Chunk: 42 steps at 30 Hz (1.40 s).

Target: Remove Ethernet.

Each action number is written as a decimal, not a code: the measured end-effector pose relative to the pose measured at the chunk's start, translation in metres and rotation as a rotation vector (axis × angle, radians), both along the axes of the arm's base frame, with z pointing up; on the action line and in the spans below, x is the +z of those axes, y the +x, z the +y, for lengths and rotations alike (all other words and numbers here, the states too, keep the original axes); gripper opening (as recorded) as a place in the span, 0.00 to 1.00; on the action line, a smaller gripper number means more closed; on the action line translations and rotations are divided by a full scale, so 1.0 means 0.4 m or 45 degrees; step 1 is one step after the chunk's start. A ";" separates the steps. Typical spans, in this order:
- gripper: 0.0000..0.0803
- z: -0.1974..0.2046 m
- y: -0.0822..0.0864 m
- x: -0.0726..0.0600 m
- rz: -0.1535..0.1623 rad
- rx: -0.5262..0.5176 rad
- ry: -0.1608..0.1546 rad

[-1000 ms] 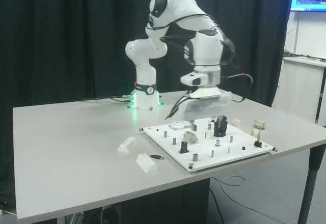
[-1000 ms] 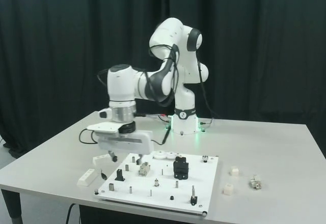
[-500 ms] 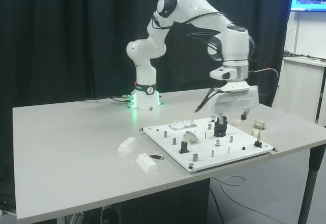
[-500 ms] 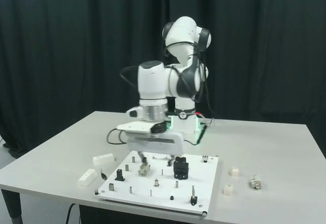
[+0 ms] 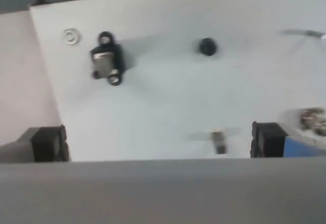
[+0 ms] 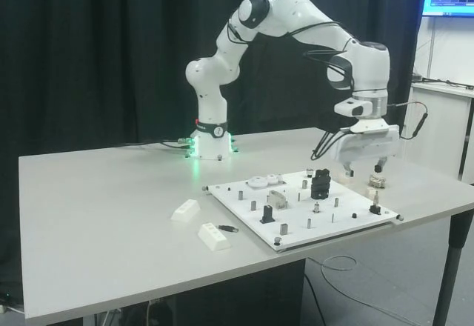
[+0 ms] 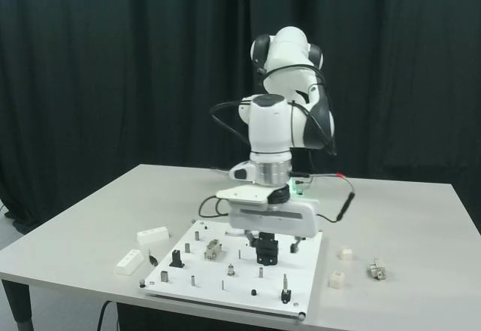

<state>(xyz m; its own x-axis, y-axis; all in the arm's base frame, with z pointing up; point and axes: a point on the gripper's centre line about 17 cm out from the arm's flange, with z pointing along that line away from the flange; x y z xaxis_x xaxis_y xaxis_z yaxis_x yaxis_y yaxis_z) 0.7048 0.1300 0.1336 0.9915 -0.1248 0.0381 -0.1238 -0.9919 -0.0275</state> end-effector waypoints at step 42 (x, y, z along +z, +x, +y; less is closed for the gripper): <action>1.00 0.084 0.041 -0.188 0.047 0.082 -0.035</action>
